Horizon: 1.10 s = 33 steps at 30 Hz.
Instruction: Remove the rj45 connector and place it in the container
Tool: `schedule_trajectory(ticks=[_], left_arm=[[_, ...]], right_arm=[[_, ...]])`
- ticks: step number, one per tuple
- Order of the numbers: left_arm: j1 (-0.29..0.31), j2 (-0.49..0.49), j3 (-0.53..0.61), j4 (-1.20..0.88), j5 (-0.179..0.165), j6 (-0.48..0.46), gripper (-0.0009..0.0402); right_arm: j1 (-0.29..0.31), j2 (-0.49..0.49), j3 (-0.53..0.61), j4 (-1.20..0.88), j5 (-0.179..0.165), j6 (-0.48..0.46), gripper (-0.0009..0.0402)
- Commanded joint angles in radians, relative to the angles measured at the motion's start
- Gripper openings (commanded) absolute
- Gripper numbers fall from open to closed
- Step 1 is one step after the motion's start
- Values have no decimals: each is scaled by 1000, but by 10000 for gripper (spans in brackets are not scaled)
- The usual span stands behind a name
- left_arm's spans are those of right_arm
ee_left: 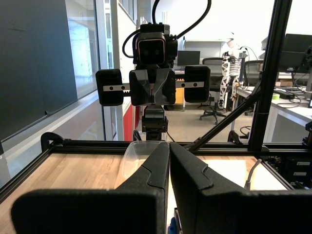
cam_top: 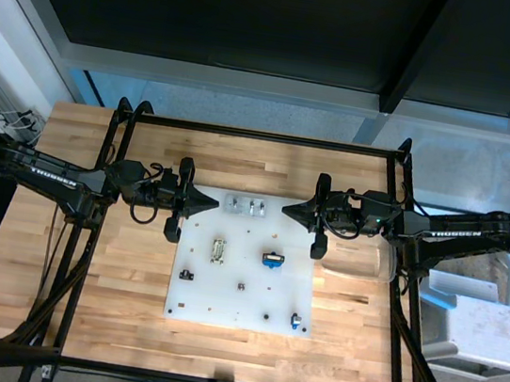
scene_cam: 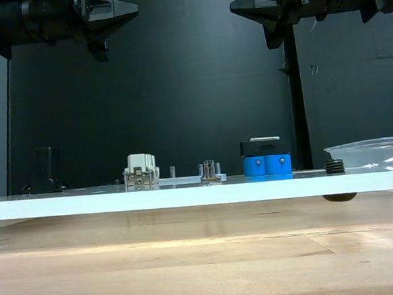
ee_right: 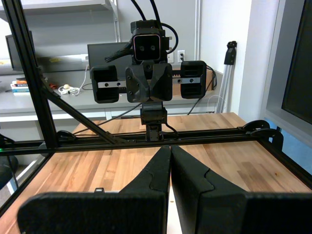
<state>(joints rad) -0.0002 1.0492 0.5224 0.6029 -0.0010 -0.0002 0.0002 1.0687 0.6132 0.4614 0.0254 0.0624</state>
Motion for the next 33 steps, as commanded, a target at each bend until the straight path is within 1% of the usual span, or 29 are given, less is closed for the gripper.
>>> schedule_trajectory(ticks=[1, 12, 18, 21, 24, 25, 27, 29, 33], left_arm=[[0, 0, 0, 0, 0, 0, 0], [0, 0, 0, 0, 0, 0, 0], [0, 0, 0, 0, 0, 0, 0], [0, 0, 0, 0, 0, 0, 0], [0, 0, 0, 0, 0, 0, 0], [0, 0, 0, 0, 0, 0, 0], [0, 0, 0, 0, 0, 0, 0], [0, 0, 0, 0, 0, 0, 0], [0, 0, 0, 0, 0, 0, 0]], right_arm=[[0, 0, 0, 1, 0, 0, 0], [1, 0, 0, -18, 0, 0, 0], [8, 0, 27, -181, 5, 4, 0], [30, 0, 64, -293, 34, 3, 0], [53, 1, 105, -405, 40, 5, 0], [63, 5, 120, -441, 49, 8, 0], [86, 13, 153, -527, 89, 13, 0], [105, 28, 195, -626, 114, 24, 0], [142, 73, 279, -789, 115, 58, 0]])
